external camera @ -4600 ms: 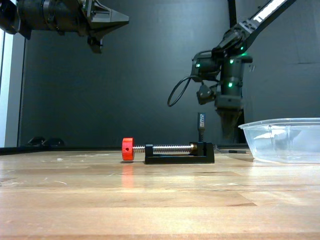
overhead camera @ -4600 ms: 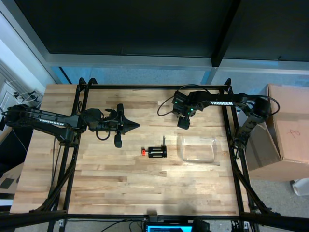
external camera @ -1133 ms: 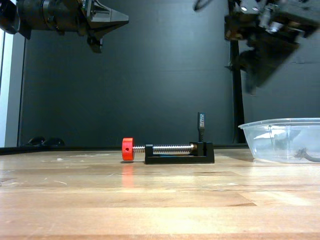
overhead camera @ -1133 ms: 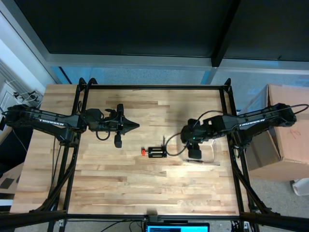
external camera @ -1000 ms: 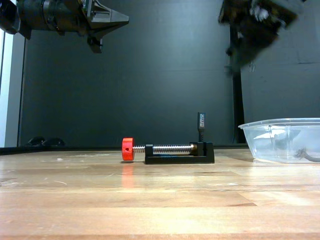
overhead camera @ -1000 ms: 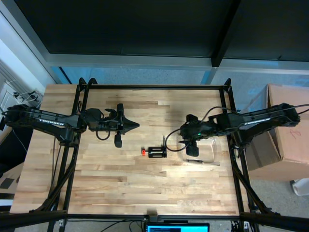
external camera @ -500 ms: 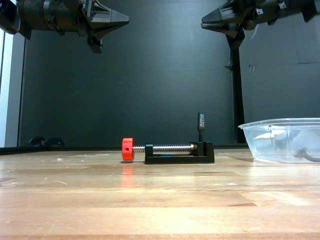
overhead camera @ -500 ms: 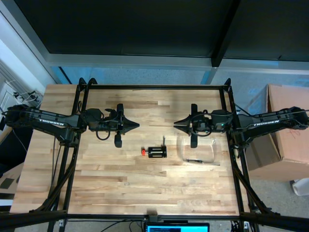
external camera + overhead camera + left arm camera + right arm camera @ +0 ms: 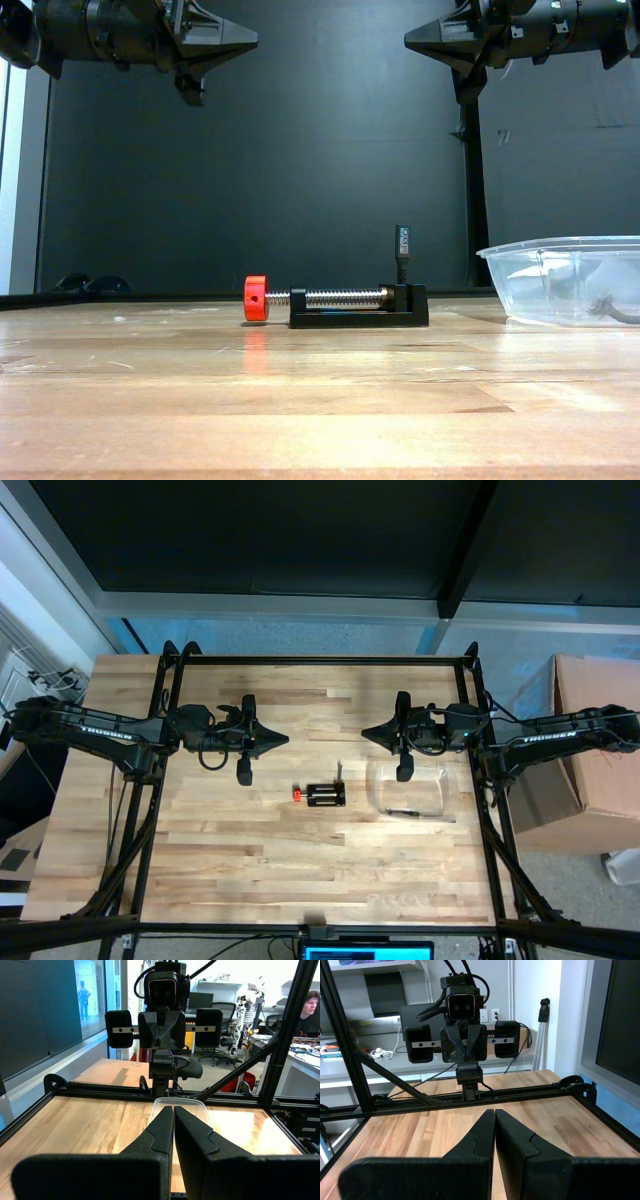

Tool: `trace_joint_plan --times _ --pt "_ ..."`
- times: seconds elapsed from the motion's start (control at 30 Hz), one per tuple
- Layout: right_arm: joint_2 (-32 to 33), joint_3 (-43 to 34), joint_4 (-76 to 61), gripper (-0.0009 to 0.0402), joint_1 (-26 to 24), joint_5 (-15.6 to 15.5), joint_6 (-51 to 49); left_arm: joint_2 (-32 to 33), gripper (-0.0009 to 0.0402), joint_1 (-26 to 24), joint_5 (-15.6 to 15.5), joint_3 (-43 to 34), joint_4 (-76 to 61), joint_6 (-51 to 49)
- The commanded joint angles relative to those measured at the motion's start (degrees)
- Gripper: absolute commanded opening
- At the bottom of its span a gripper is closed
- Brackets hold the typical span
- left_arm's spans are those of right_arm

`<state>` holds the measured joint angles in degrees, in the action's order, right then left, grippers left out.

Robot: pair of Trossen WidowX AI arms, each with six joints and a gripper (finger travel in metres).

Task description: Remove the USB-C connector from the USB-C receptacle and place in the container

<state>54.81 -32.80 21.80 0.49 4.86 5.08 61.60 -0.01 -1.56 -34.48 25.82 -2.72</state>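
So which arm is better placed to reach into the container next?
Right, probably. The right gripper, shut, hangs high near the container, where what seems the USB-C connector lies free. The left gripper, shut, hangs beyond the clamp.

Pale planked wood table, softly sheened, vise finished in matt black (bright metal screw, red plastic knob), clear glossy plastic container right of the vise, left gripper and right gripper above it in matt black.
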Motion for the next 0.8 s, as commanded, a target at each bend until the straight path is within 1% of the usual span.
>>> trace_joint_plan --times 0.03,0.23,0.8 --pt "0.4 0.0 0.0 0.0000 -0.1 0.0 -0.2 0.0 0.0000 0.0 0.0 0.0 0.0 0.0" --pt "1.9 0.0 0.9 0.0000 -0.1 -0.5 -0.5 0.0 0.0000 0.0 0.0 0.0 0.0 0.0" --pt "1.9 -0.4 1.6 0.0000 -0.1 -0.4 -1.0 0.0 0.0000 0.0 0.0 0.0 0.0 0.0"
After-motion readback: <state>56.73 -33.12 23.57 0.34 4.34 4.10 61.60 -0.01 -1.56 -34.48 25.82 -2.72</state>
